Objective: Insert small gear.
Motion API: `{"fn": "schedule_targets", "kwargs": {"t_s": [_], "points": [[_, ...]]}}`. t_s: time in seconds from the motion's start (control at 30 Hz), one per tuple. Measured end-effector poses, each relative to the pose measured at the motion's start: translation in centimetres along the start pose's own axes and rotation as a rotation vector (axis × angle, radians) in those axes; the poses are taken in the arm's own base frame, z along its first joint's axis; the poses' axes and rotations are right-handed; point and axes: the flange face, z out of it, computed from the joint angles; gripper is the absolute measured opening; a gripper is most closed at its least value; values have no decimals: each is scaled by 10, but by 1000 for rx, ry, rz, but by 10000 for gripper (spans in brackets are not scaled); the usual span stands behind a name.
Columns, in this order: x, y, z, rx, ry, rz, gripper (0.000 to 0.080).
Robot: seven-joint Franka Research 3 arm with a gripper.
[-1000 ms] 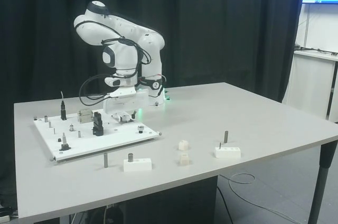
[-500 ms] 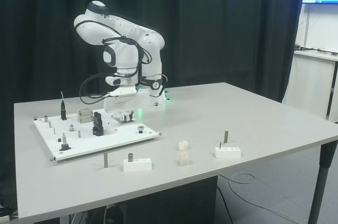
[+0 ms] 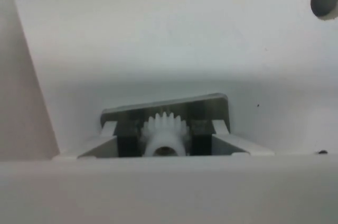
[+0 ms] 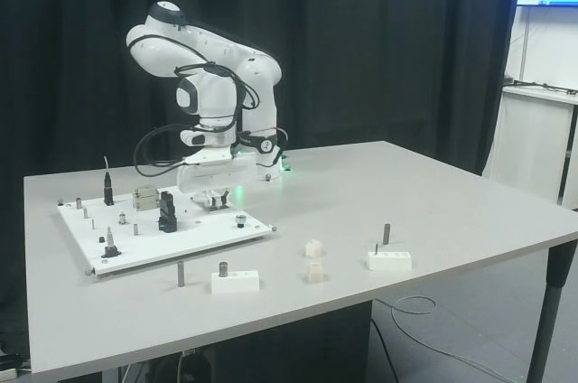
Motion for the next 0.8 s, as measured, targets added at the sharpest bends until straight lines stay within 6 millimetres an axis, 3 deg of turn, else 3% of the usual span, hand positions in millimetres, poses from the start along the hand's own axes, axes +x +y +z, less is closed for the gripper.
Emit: {"fn": "schedule_targets", "kwargs": {"t_s": [0.43,0.8], "points": [[0,0,0,0,0,66,196],[0,-1,0,-2,-1,-52,195]]}}
